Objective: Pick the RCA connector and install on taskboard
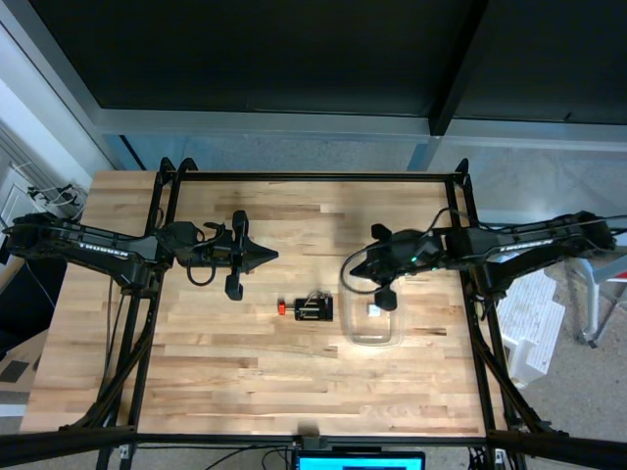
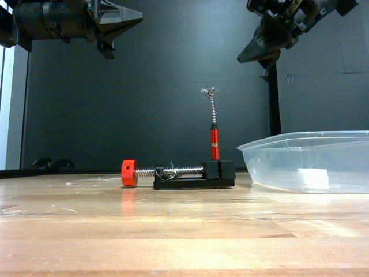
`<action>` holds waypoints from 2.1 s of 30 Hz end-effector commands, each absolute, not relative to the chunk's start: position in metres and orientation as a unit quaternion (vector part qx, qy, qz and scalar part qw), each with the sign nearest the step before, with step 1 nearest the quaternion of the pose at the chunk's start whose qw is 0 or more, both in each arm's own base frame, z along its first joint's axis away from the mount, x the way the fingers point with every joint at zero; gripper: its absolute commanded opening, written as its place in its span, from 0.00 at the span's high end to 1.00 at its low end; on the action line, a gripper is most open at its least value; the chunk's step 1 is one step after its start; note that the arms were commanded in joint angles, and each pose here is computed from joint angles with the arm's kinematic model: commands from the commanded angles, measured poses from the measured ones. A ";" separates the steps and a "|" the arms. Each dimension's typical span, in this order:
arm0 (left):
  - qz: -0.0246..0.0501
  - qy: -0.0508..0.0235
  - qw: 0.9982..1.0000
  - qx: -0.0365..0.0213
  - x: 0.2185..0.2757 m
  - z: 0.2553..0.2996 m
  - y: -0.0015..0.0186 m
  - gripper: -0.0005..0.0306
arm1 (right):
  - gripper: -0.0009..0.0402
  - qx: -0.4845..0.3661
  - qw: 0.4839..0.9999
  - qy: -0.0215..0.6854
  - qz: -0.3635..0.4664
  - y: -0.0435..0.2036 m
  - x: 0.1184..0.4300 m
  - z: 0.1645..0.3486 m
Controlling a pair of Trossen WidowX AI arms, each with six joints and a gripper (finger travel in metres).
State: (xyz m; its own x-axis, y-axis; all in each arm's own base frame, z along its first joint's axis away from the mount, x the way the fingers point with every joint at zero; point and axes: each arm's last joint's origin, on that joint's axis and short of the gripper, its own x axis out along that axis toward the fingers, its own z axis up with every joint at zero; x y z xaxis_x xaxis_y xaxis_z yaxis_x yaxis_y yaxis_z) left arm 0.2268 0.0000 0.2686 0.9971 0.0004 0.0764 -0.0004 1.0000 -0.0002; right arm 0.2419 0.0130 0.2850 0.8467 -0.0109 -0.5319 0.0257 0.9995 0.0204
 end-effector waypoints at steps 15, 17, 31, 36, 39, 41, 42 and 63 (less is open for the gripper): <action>0.000 -0.038 0.999 0.000 0.2268 0.2686 0.0000 0.98 | 0.98 -0.004 0.997 0.076 -0.009 -0.003 0.204 0.288; 0.000 -0.038 0.999 0.000 0.2268 0.2686 0.0000 0.98 | 0.98 -0.002 0.998 0.066 -0.009 -0.003 0.202 0.285; 0.000 -0.038 0.999 0.000 0.2268 0.2686 0.0000 0.98 | 0.98 0.020 0.999 0.023 -0.012 -0.004 0.199 0.280; 0.000 -0.038 0.999 0.000 0.2268 0.2686 0.0000 0.98 | 0.98 0.022 0.999 0.019 -0.019 -0.008 0.199 0.280; 0.000 -0.038 0.999 0.000 0.2268 0.2686 0.0000 0.98 | 0.98 0.024 0.999 0.018 -0.012 -0.010 0.199 0.281; 0.000 -0.038 0.999 0.000 0.2268 0.2686 0.0000 0.98 | 0.98 0.024 1.000 0.015 -0.013 -0.010 0.199 0.280; 0.000 -0.038 0.999 0.000 0.2268 0.2686 0.0000 0.98 | 0.98 0.024 1.000 0.014 -0.013 -0.010 0.199 0.280; 0.000 -0.038 0.999 0.000 0.2268 0.2686 0.0000 0.98 | 0.98 0.024 1.000 0.005 -0.016 -0.011 0.198 0.280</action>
